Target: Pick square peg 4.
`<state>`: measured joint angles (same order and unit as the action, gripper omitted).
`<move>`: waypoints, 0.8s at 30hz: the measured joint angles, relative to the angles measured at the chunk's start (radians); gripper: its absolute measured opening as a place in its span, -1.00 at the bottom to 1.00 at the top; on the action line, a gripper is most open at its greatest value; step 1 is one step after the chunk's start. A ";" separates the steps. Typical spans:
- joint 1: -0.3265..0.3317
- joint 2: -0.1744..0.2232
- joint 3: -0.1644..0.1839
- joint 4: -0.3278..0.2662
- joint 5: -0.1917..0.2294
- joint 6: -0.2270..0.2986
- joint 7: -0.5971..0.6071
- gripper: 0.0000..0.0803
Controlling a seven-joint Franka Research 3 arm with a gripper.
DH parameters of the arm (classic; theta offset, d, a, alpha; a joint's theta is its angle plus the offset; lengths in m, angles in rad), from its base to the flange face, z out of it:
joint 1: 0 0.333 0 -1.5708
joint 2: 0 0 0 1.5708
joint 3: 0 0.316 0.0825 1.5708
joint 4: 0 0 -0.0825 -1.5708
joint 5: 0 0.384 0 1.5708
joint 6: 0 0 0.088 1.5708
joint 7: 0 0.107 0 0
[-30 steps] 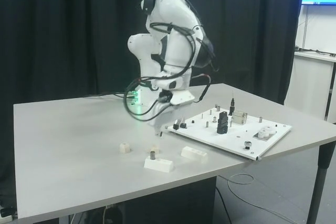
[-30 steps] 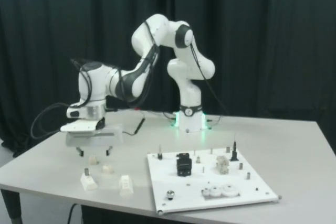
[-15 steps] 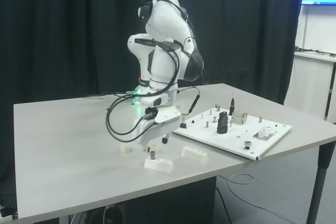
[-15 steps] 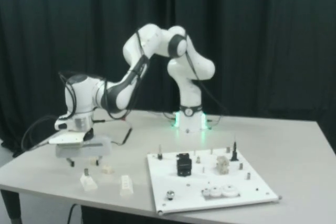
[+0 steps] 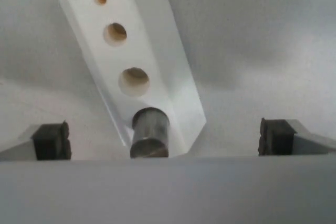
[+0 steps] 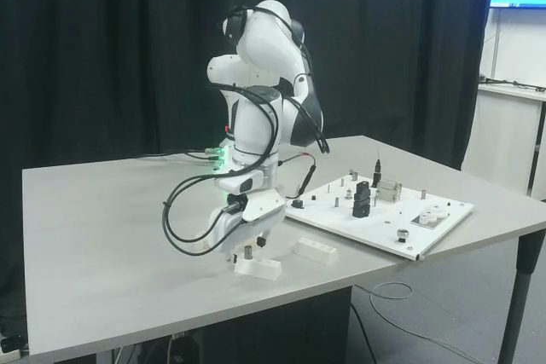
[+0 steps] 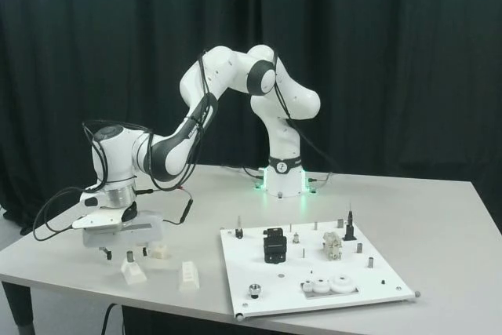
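Near the front edge of the grey surface (image 6: 102, 210), the white arm's tool (image 5: 163, 139) hovered low with its fingers (image 5: 51, 141) spread wide open, holding nothing. Between them stood the peg (image 5: 149, 139), upright in the end hole of a white holder block (image 5: 131, 51), beside three empty holes

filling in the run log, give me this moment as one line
phase: approach | gripper: open, straddling peg | peg: upright in end hole of white holder block | other holes: three empty | contact: none yet
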<state>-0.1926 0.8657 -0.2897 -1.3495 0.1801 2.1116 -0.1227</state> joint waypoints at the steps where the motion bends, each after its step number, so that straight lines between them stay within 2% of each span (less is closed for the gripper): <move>1: 0.000 0.002 -0.001 0.000 0.002 0.000 -0.003 0.99; 10: 0.000 0.008 -0.007 0.000 0.004 -0.008 -0.009 0.99; 11: 0.000 0.008 -0.007 0.001 0.004 -0.010 -0.010 0.30; 16: 0.000 0.008 -0.008 0.006 0.004 -0.026 -0.014 0.30; 17: 0.000 0.008 -0.008 0.007 0.004 -0.030 -0.014 -0.16; 24: 0.001 0.008 -0.008 0.022 0.004 -0.064 -0.016 -0.16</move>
<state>-0.1916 0.8735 -0.2982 -1.3274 0.1846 2.0476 -0.1383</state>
